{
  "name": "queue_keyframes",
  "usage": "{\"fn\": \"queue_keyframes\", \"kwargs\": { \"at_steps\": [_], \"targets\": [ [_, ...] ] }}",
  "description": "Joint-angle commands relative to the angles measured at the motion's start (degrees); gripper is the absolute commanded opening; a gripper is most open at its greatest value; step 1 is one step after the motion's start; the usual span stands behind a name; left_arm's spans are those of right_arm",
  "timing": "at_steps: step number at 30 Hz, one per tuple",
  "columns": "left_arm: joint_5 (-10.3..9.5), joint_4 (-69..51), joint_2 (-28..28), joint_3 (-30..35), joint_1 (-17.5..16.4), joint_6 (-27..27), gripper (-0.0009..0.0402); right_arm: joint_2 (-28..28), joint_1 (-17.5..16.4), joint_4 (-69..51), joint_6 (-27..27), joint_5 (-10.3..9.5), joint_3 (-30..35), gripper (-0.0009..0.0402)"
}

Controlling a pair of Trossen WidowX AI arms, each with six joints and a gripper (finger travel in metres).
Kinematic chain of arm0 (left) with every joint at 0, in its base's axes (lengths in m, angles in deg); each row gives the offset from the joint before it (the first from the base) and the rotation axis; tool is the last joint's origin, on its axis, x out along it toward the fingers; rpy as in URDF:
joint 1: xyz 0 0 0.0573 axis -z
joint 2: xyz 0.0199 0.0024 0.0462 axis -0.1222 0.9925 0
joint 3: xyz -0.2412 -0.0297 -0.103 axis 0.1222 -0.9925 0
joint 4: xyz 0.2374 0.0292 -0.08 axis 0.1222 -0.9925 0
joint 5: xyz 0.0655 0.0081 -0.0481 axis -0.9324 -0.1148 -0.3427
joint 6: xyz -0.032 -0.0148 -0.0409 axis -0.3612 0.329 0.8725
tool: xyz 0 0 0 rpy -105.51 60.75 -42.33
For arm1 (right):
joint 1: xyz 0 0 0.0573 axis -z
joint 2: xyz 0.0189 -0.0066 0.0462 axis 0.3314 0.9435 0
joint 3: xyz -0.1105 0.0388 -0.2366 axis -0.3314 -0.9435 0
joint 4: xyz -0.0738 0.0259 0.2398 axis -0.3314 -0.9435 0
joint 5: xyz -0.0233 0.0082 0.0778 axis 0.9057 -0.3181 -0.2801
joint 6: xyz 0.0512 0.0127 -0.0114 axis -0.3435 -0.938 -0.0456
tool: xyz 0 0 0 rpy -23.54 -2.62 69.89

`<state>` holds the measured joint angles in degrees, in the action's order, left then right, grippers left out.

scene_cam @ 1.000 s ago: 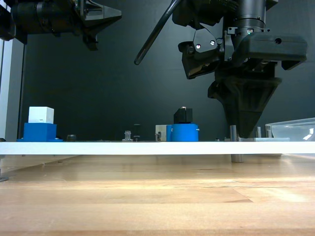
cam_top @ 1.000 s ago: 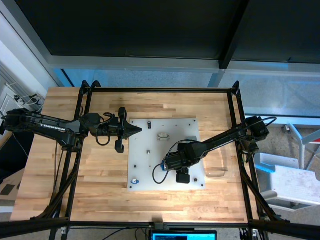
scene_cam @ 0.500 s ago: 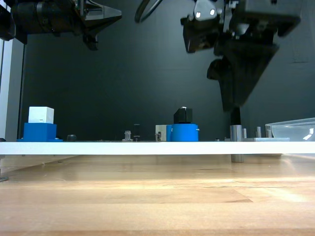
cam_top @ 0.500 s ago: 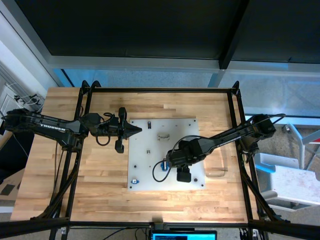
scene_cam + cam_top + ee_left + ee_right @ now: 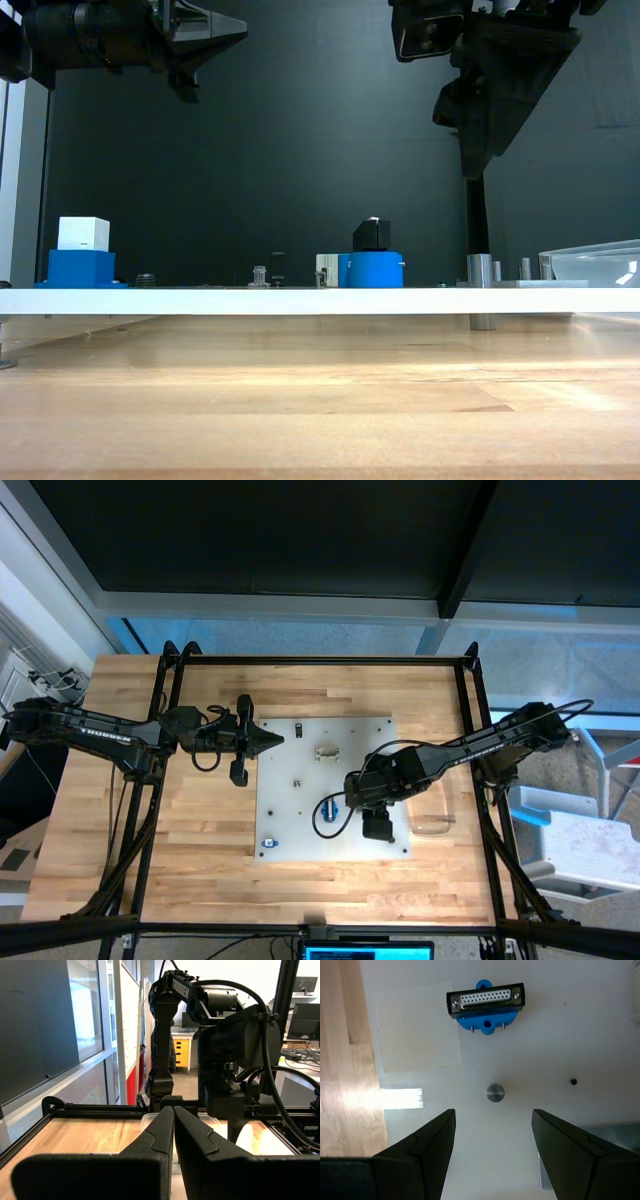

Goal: Pick the 16mm cylinder and place it in the taskboard

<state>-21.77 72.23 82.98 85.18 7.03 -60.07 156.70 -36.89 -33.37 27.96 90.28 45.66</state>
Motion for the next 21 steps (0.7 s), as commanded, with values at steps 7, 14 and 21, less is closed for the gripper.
{"fn": "queue_keyframes", "kwargs": {
  "at_steps": [7,14,21],
  "targets": [
    [0.00,0.02,0.00,0.00,0.00,0.00,0.0000,-0.09,0.02,-0.70,-0.02,0.46,0.02,0.0212],
    [0.00,0.02,0.00,0.00,-0.02,-0.02,0.0000,-0.09,0.04,-1.03,-0.20,0.46,0.02,0.0212],
    [0.00,0.02,0.00,0.00,-0.02,-0.02,0.0000,-0.09,0.02,-2.67,-0.48,0.46,0.02,0.0212]
  ]
}}
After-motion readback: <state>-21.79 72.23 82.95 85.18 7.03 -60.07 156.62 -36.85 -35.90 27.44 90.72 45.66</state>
